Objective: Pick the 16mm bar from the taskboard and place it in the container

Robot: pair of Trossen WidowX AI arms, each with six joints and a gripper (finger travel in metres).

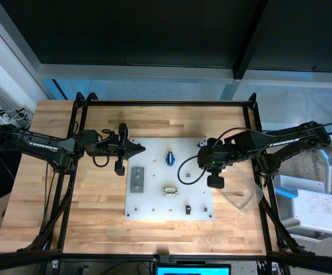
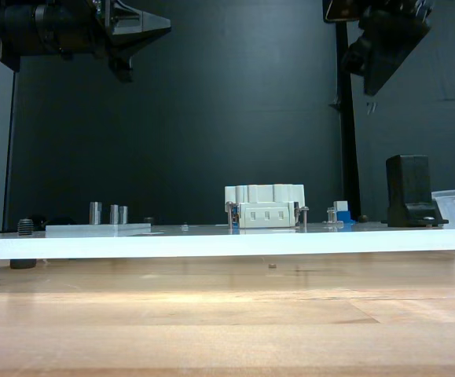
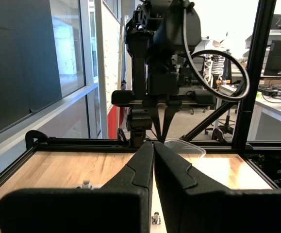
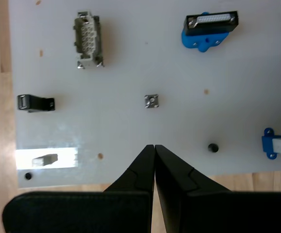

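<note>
Hovering: left gripper (image 3: 153, 145) over taskboard (image 4: 130, 63) left edge, fingers together, empty | right gripper (image 4: 154, 147) over right edge, likewise

1. The flat white square taskboard (image 4: 130, 63) is evenly bright, with a glare patch (image 4: 46, 158) near its edge.
2. In the low view a black backdrop stands behind the taskboard, and a light band crosses the blurred pale wooden table (image 2: 227, 302) before it.
3. Above the taskboard's edges, the closed left gripper (image 3: 153, 142) and right gripper (image 4: 154, 145) show dark and soft-edged.
</note>
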